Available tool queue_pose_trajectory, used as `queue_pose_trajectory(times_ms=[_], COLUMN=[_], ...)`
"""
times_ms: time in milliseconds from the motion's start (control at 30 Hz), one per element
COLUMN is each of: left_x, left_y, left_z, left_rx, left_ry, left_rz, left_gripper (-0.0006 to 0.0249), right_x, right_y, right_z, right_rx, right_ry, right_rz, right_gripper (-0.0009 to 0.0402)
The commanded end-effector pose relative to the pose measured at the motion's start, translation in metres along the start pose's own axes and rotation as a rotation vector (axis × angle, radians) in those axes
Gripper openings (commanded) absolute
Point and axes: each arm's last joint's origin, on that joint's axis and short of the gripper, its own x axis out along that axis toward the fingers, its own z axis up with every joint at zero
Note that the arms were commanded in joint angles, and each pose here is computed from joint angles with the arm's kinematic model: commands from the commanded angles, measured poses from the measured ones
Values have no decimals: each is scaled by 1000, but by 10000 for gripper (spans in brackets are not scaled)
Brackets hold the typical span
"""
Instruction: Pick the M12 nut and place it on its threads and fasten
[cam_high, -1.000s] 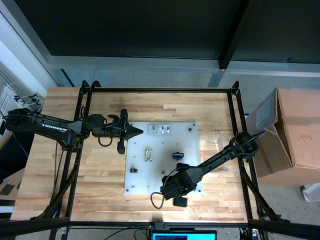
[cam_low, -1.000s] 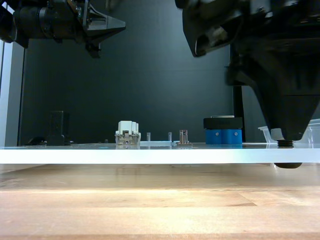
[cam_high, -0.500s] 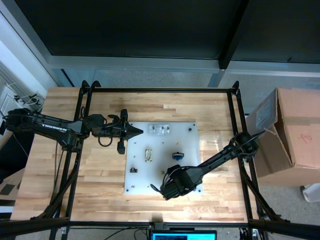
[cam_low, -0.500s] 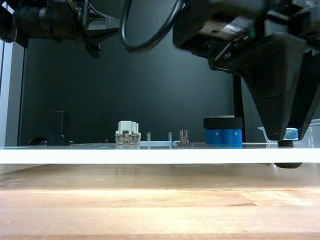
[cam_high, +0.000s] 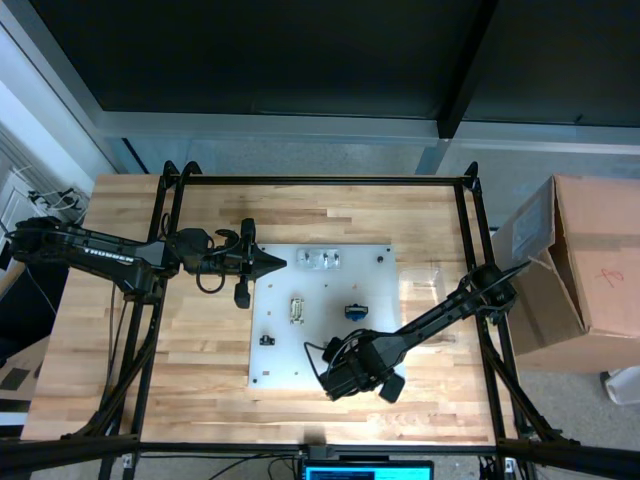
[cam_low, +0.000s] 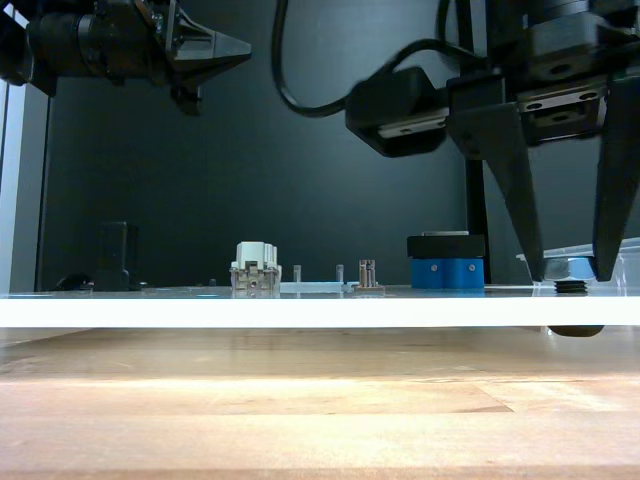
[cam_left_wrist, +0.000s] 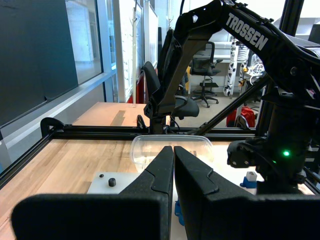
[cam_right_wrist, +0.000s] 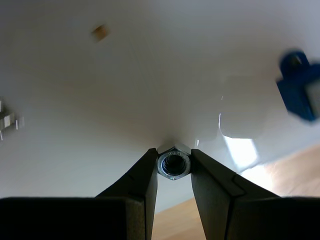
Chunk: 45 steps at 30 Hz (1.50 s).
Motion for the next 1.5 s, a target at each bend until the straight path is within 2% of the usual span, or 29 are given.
queue_pose_trajectory(times_ms=[33, 400, 1300, 1500], left_x=[0, 0, 0, 0], left_y=[0, 0, 0, 0], left_z=[0, 0, 0, 0], left_rx=[0, 0, 0, 0], left_ry=[0, 0, 0, 0], left_rz=[0, 0, 0, 0], left_gripper=[0, 0, 0, 0], right_x=[-1, -1, -1, -1], right_y=[-1, -3, -3, -3], right_z=[-1, -2, -2, -2], right_rx=[146, 450, 445, 445], right_ry=[3, 9, 4, 4], right_rz=[1, 2, -1, 1], right_gripper=[12, 12, 12, 51])
